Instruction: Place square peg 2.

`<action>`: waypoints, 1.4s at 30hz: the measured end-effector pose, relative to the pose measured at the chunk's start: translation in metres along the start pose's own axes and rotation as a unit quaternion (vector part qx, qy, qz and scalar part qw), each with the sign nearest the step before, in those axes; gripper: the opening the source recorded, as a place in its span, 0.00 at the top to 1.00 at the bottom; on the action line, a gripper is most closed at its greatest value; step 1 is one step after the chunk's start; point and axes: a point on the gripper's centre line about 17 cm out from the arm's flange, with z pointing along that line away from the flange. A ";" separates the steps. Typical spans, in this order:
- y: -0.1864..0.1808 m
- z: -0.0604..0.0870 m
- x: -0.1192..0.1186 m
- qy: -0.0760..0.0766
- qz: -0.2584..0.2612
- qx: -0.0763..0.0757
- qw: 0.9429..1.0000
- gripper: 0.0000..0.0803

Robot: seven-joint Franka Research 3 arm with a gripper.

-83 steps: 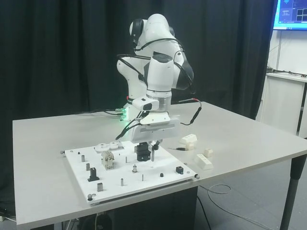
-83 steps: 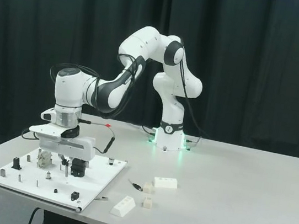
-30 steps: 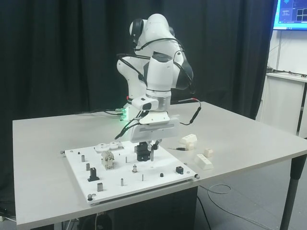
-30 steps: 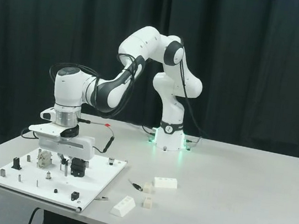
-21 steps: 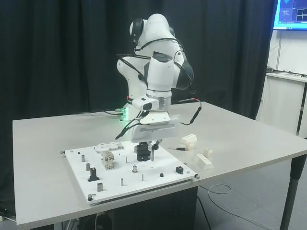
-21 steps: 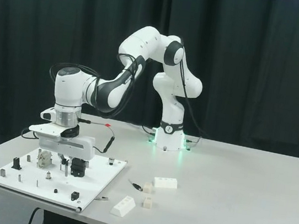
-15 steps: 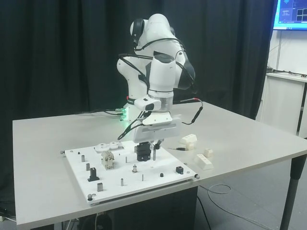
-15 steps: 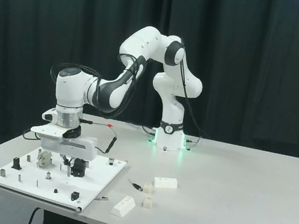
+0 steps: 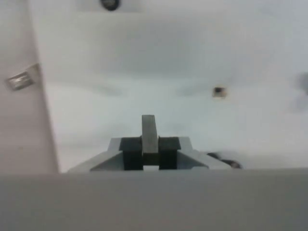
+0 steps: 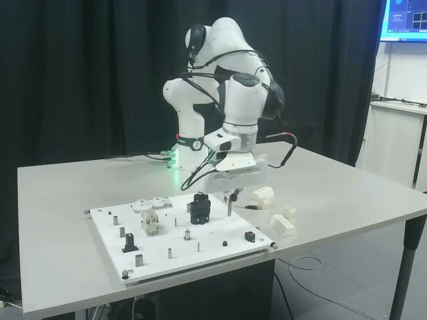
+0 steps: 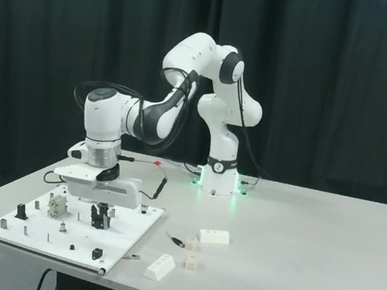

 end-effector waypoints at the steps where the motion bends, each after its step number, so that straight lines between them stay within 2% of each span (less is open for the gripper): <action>1: -0.004 -0.001 -0.001 -0.002 0.001 0.001 1.000 0.92; 8: -0.033 -0.001 -0.006 -0.017 0.003 0.005 1.000 0.92; 22: -0.101 0.018 -0.026 -0.044 0.005 0.011 0.999 0.92; 30: -0.128 0.021 -0.029 -0.043 0.008 0.006 0.999 0.92; 42: -0.147 0.021 -0.035 -0.041 0.019 -0.004 0.999 0.92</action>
